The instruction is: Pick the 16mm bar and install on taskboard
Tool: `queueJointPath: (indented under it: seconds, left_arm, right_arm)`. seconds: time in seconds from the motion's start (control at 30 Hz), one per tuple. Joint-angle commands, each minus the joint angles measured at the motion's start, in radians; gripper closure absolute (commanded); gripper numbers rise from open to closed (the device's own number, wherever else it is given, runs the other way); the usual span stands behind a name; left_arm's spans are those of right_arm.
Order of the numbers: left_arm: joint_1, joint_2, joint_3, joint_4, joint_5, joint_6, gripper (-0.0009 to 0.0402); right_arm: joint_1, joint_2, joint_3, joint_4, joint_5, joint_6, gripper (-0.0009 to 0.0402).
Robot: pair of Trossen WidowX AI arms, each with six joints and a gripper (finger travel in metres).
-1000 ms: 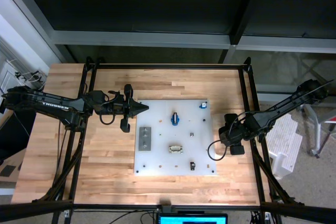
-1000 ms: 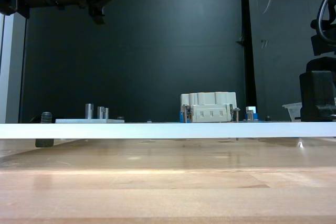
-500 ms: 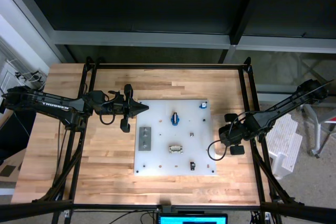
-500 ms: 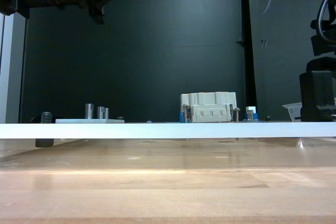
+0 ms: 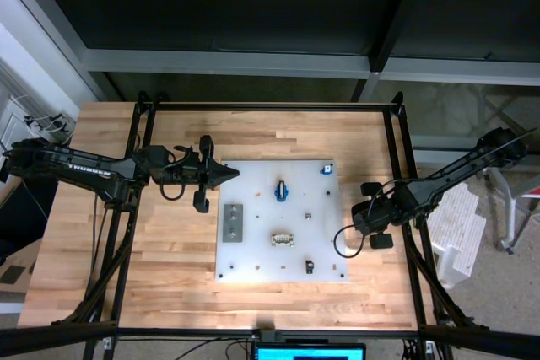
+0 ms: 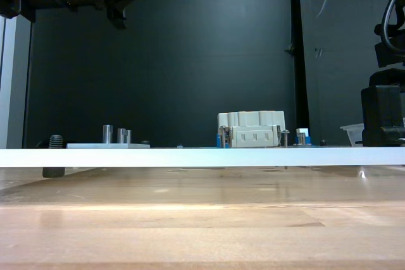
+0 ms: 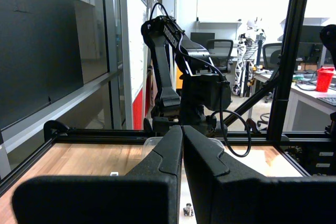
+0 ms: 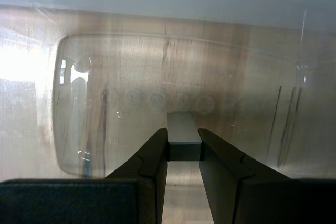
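In the right wrist view a short grey 16mm bar [image 8: 184,135] sits between the fingers of my right gripper [image 8: 184,144], which is shut on it above the bottom of a clear plastic tray [image 8: 105,103]. From above, the right gripper [image 5: 371,215] is just past the right edge of the white taskboard [image 5: 253,263], clear of any seat. My left gripper [image 5: 226,174] hovers high at the board's upper left corner, shut and holding nothing; its closed fingertips [image 7: 182,148] point across the table toward the right arm.
On the board are a grey block with upright pegs [image 5: 232,223], a beige connector [image 6: 252,129], a blue part [image 5: 281,190] and small fittings. Black frame rails [image 5: 398,174] run along the table sides. Bare wood lies in front of the board.
The right gripper has shifted very slightly beside the board, still holding the bar. The left arm has not moved.
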Motion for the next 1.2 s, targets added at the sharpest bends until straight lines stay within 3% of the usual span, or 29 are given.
queueJointPath:
  seconds: [0.03, 0.63, 1.2]
  left_arm:
    - [0.0, 0.0, 0.0, 0.0, 0.0, 0.0, 0.0393]
    - [0.0, 0.0, 0.0, 0.0, 0.0, 0.0, 0.0393]
    - [0.0, 0.0, 0.0, 0.0, 0.0, 0.0, 0.0393]
  right_arm:
    - [0.0, -0.007, 0.018, -0.02, 0.0, -0.008, 0.0394]
    - [0.003, 0.004, 0.248, -0.229, 0.0, -0.107, 0.0393]
    - [0.063, 0.182, 0.464, -0.292, 0.0, -0.127, 0.0393]
